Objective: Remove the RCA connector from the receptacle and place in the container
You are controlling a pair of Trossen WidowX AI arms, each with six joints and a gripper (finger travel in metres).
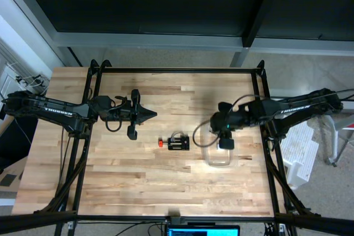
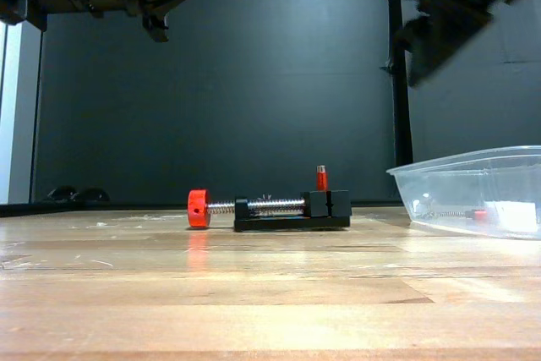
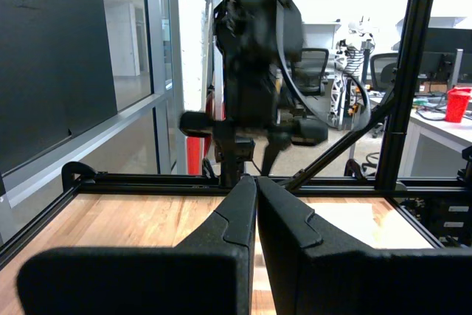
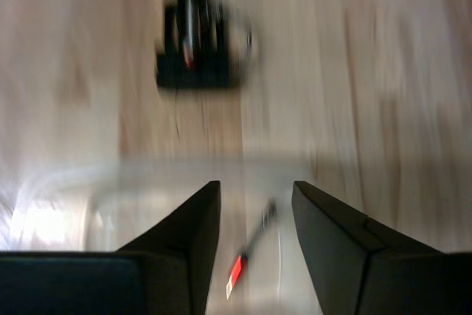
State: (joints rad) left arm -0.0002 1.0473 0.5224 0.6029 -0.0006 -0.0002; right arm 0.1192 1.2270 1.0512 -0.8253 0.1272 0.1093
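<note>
The RCA connector [image 4: 245, 254], a thin dark pin with a red end, lies inside the container [image 4: 140, 171], beneath my open right gripper [image 4: 254, 188]. In the low view the RCA connector [image 2: 476, 214] rests on the floor of the container [image 2: 448, 177], a clear plastic tray. My right gripper [image 2: 419, 63] hangs well above it, holding nothing. The receptacle [image 1: 178, 143], a small black block with a red stub [image 2: 321, 177] and a red knob [image 2: 198, 208], sits mid-table, left of the container [image 1: 212, 161]. My left gripper [image 1: 148, 114] is shut and empty, up in the air left of the receptacle.
A black metal frame [image 1: 91, 89] borders the wooden table [image 1: 138, 186] on all sides. The left arm [image 1: 50, 109] reaches in from the left edge, and the right arm [image 1: 298, 106] from the right. A screen [image 1: 202, 230] sits at the near edge.
</note>
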